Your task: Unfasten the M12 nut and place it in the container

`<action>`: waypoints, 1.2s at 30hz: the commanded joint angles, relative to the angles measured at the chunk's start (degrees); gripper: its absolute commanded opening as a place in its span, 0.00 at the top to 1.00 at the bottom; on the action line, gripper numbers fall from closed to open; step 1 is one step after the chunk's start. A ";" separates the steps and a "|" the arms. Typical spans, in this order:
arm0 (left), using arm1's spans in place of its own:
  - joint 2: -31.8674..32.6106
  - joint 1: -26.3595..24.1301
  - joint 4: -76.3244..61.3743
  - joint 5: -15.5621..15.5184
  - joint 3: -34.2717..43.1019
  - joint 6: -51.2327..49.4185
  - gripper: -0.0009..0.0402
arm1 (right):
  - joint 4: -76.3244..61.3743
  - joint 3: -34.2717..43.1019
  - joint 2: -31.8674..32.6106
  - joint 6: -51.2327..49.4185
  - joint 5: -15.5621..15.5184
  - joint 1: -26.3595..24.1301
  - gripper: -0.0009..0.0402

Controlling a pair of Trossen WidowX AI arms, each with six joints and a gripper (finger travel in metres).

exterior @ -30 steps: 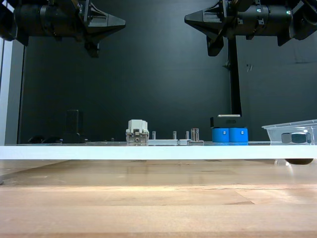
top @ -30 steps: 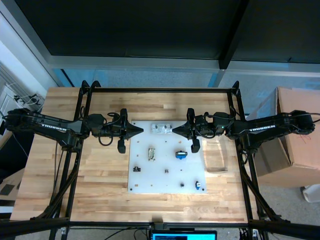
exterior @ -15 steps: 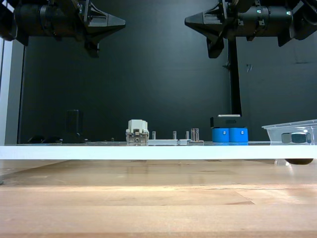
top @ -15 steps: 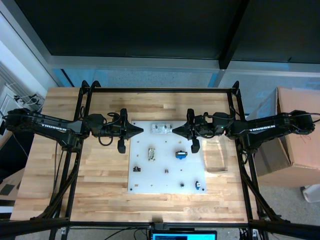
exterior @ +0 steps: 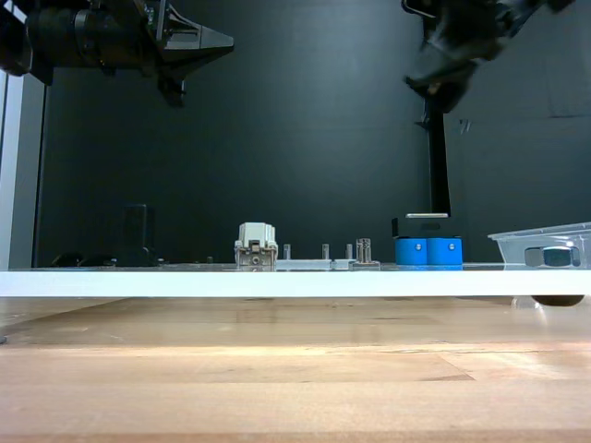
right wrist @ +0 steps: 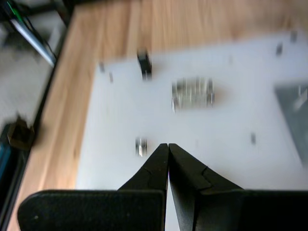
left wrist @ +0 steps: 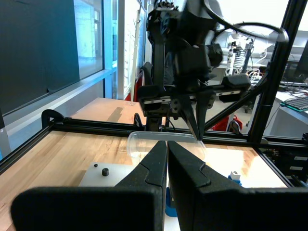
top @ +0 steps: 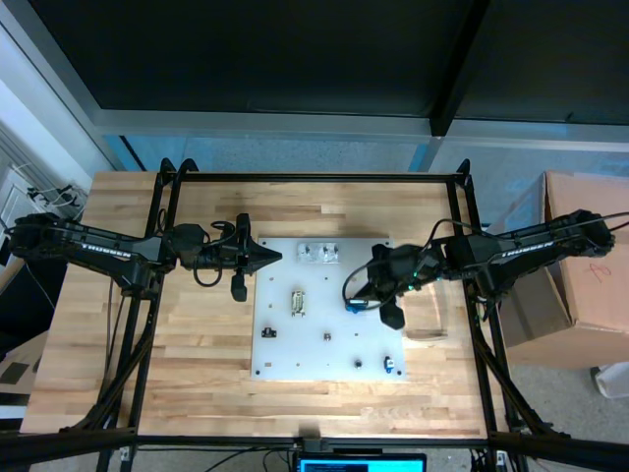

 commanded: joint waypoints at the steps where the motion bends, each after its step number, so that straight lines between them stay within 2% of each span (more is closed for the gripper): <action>1: 0.02 0.02 0.00 0.00 0.00 0.00 0.98 | -9.68 4.66 2.89 3.17 0.50 3.30 0.98; 9: 0.02 0.00 0.02 0.00 0.00 0.00 0.98 | -25.97 17.25 12.72 7.61 1.44 11.21 0.98; 16: 0.02 0.00 0.02 0.00 0.00 0.00 0.98 | -38.66 30.27 23.02 10.91 1.49 13.97 0.98; 20: 0.02 0.00 0.02 0.00 0.00 0.00 0.98 | -43.89 36.39 27.69 16.00 1.20 14.27 0.95; 27: 0.02 0.00 0.02 0.02 0.00 0.00 0.98 | -45.79 42.25 31.41 20.72 1.53 15.78 0.74; 36: 0.02 0.02 0.02 0.00 0.00 0.00 0.98 | -45.11 40.19 31.41 22.12 4.39 18.03 0.42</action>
